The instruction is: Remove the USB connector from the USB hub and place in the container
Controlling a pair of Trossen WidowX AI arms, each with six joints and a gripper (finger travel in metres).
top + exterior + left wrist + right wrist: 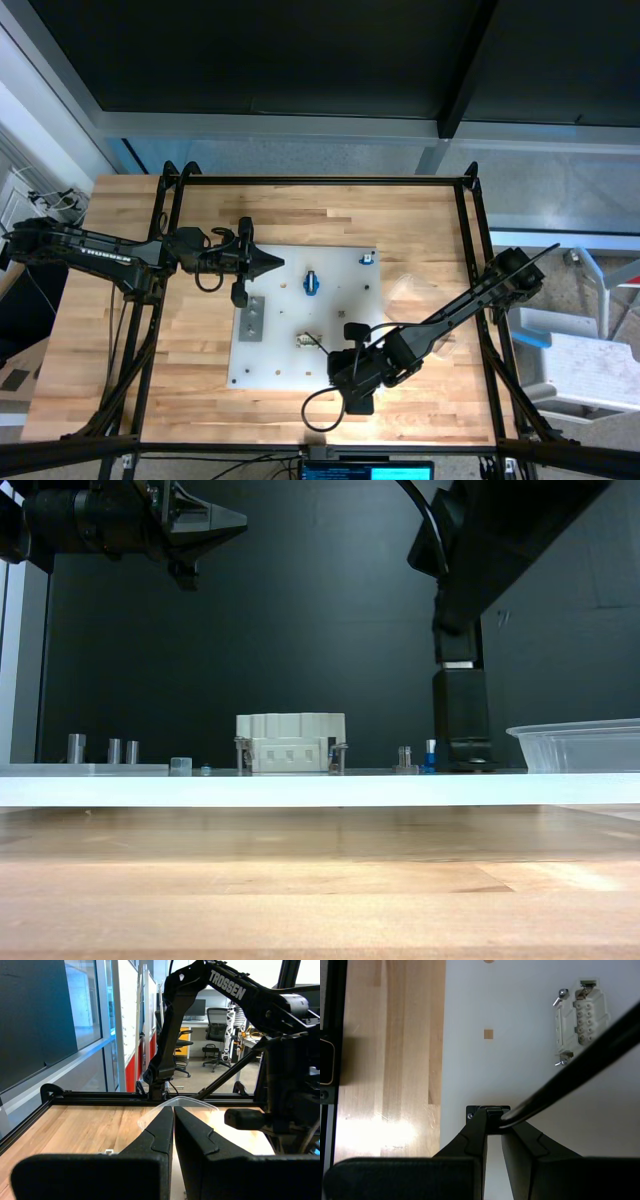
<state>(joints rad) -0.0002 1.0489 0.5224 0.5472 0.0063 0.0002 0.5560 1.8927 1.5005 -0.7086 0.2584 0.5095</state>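
The USB connector [540,1087] sits plugged into the hub [471,1111] near the white board's [300,300] near right corner, its thin cable arching away. The right gripper [492,1122] stands straight down on it, fingers clenched around the plug. The container [410,290] lies just beside the board (right side). The left gripper [173,1125] hovers above the board's far left corner, fingers pressed together

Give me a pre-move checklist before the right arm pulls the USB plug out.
1. Right gripper shut on the USB connector: ok.
2. USB connector out of the USB hub: not ok, plug sits in the hub at board level.
3. Container empty-looking, right of the white board: ok.
4. Left gripper shut, parked high over the board's left side: ok.
5. Black cable clear of the white multi-pin connector: cannot tell.
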